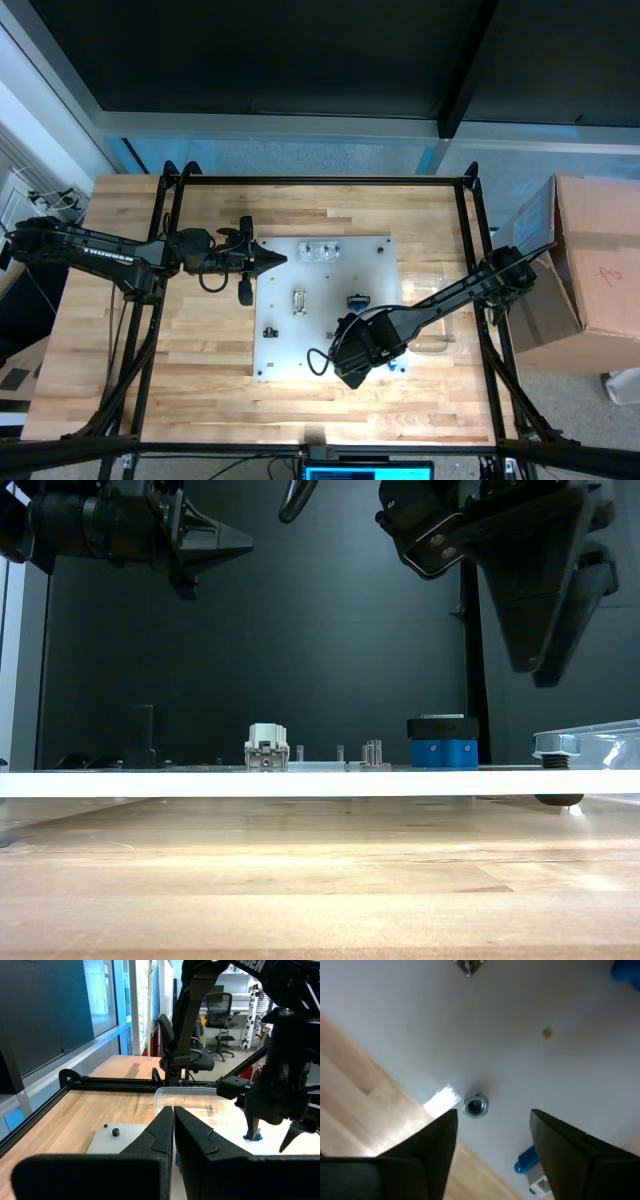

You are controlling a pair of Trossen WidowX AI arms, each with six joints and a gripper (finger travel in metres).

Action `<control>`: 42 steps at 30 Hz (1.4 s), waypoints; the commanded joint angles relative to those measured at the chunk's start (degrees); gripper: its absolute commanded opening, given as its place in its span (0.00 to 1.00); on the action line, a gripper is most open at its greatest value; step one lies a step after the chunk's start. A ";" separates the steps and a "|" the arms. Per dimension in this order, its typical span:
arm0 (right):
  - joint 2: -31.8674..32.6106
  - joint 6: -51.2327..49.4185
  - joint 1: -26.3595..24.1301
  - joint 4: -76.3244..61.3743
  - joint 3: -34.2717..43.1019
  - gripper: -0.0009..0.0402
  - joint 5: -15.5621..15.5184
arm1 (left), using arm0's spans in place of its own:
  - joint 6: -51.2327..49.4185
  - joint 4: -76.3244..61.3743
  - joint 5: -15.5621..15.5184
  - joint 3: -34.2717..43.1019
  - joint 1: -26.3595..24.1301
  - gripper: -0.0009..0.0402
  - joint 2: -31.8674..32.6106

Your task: Unfasten the M12 nut and place it in the container

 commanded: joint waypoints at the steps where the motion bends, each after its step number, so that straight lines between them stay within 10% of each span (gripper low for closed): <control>1: 1.09 0.42 -0.02 1.03 -0.09 0.62 -0.07 | 0.02 -0.02 0.02 0.00 0.00 0.02 0.02; 19: 5.62 0.39 0.00 5.51 -1.07 0.55 -0.72 | 0.02 -0.02 0.02 0.02 0.00 0.02 0.02; 42: 5.49 -0.83 0.00 5.38 -1.16 0.05 -2.14 | 0.02 0.00 0.02 0.02 0.00 0.02 0.02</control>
